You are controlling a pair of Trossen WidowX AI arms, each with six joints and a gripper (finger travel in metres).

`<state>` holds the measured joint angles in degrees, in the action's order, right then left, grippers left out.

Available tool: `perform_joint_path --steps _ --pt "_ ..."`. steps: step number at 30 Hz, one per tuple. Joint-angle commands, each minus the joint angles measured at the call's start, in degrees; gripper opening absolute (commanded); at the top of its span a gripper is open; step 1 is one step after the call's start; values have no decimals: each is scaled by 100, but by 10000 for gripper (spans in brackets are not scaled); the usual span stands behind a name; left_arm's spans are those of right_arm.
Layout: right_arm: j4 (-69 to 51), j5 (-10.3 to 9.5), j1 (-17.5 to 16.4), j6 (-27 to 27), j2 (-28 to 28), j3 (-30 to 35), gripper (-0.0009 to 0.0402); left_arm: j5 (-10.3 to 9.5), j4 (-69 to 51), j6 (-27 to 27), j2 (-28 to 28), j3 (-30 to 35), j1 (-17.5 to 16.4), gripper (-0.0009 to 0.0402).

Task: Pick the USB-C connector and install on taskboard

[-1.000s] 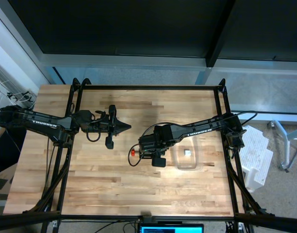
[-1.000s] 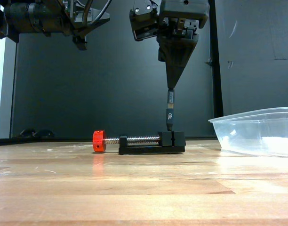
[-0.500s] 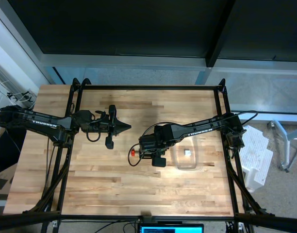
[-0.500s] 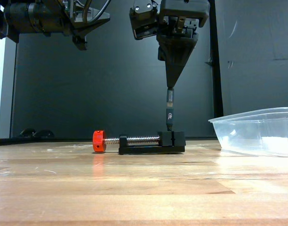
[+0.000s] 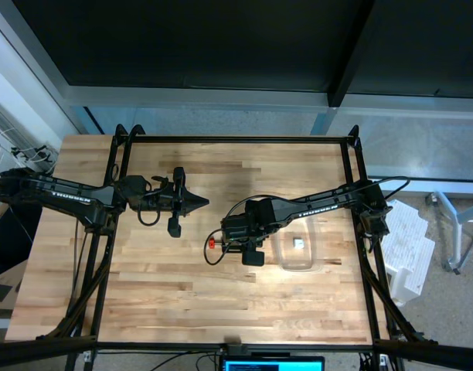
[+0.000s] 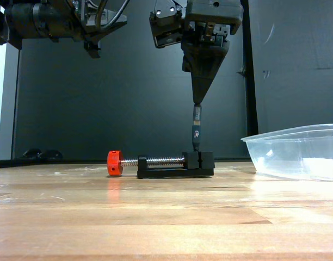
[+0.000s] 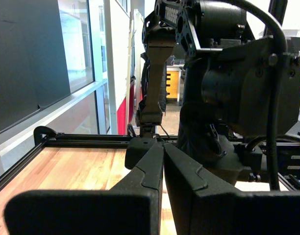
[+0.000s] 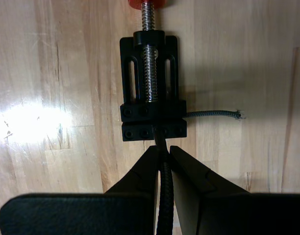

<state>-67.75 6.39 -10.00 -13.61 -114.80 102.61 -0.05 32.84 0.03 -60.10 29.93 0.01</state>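
- The wooden table (image 5: 182, 301) carries the job; the left gripper (image 5: 199, 202) hangs parked well apart from it, fingers together, holding nothing.
- The right gripper (image 6: 197, 102) points straight down over the taskboard (image 6: 175, 167), clamped on the top of the USB-C connector (image 6: 196, 129).
- A clear tray (image 6: 275, 155) stands near the board and plays no part.
- The taskboard lies flat, its orange knob (image 6: 114, 162) toward the left arm.
- The connector stands upright, its lower tip meeting the board's end block. It has been picked and lined up; full seating cannot be confirmed, and release appears to remain.
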Motion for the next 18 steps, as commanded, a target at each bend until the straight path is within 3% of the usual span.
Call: perform_joint_path --steps 1,18 --pt "0 -44 0 -4 -4 -26 0 2 0 0 0 2 0 0" --pt "83 -35 13 61 -4 -37 0 2 0 0 0 2 0 0"
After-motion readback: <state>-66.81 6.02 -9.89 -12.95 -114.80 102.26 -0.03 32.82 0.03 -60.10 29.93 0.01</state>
